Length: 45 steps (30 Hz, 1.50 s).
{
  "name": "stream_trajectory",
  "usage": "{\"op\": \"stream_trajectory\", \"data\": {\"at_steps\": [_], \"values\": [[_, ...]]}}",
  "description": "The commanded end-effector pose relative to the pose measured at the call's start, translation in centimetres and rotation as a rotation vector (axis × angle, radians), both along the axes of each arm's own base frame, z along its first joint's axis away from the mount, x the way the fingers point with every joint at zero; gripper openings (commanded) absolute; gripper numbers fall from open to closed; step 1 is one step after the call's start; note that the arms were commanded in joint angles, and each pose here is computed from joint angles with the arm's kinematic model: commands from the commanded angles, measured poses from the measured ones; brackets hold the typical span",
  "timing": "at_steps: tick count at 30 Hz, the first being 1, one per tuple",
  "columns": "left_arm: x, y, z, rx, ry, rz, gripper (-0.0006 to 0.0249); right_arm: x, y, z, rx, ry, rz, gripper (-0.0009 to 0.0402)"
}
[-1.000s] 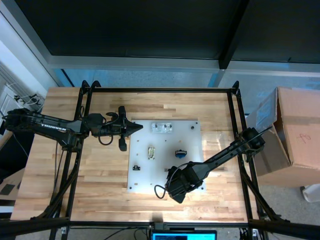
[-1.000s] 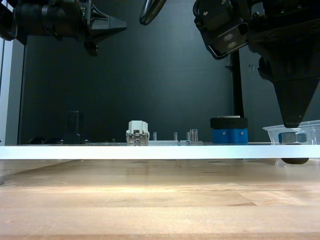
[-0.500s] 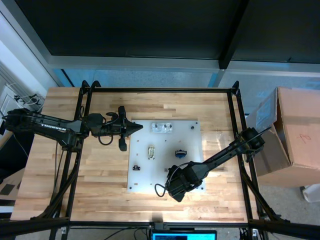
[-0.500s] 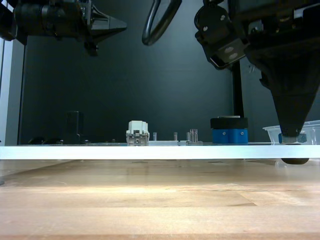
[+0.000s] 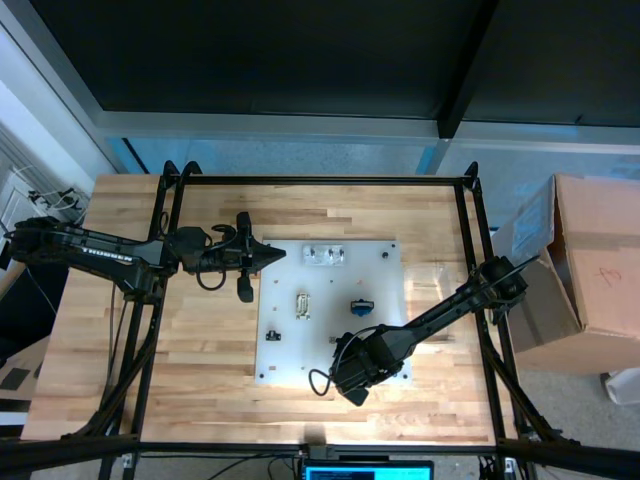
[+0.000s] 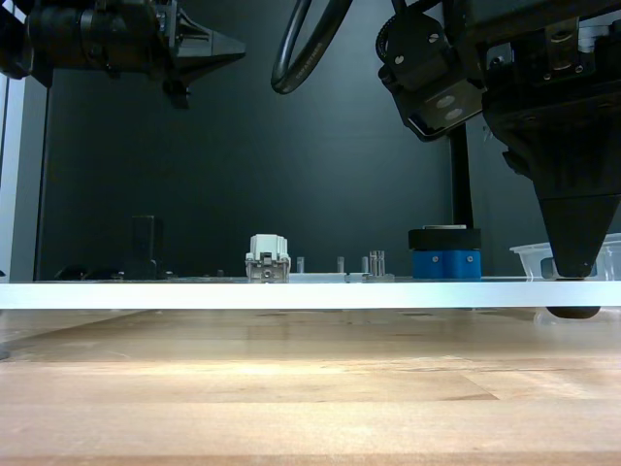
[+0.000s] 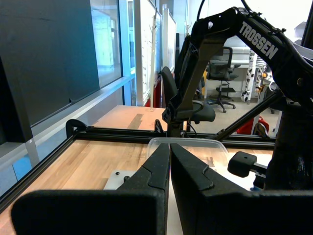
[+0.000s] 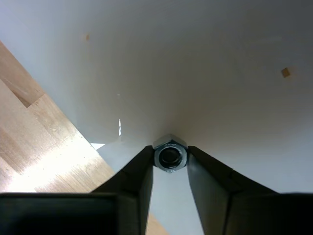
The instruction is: Unfasten the M12 nut and place it in the container
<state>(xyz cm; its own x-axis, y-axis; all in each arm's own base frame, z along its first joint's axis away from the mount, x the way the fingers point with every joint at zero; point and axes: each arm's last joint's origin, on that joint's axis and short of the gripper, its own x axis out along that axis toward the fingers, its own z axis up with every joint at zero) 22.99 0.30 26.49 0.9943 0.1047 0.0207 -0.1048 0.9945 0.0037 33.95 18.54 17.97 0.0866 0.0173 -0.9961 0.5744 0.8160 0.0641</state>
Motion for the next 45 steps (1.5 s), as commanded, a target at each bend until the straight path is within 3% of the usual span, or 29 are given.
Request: {"op": "stream_trajectory", "data": {"at_steps": [1,7,10,23,31,39,45], "values": [[0.00,0.00,0.00,0.000,0.000,0.000,0.0000,-0.04,-0.09,0.12,-0.007,-0.001,0.004,0.0048],[0.00,0.00,0.02,0.000,-0.001,0.000,0.0000,0.00,-0.12,0.16,-0.010,-0.004,0.060,0.0008],[0.00,0.00,0.01,0.000,0.000,0.000,0.0000,0.02,-0.12,0.16,-0.023,-0.009,0.196,-0.0001],[0.00,0.00,0.02,0.000,-0.001,0.000,0.0000,0.26,0.02,0.17,-0.123,-0.054,1.270,0.0016],[0.00,0.00,0.01,0.000,0.000,0.000,0.0000,0.20,-0.05,-0.01,-0.177,-0.057,1.799,0.0029],[0.00,0.00,0.02,0.000,-0.001,0.000,0.0000,0.32,-0.05,-0.04,-0.212,-0.072,2.063,0.0051],[0.00,0.00,0.01,0.000,0.000,0.000,0.0000,0.30,-0.05,-0.18,-0.211,-0.077,2.078,0.0085]]}}
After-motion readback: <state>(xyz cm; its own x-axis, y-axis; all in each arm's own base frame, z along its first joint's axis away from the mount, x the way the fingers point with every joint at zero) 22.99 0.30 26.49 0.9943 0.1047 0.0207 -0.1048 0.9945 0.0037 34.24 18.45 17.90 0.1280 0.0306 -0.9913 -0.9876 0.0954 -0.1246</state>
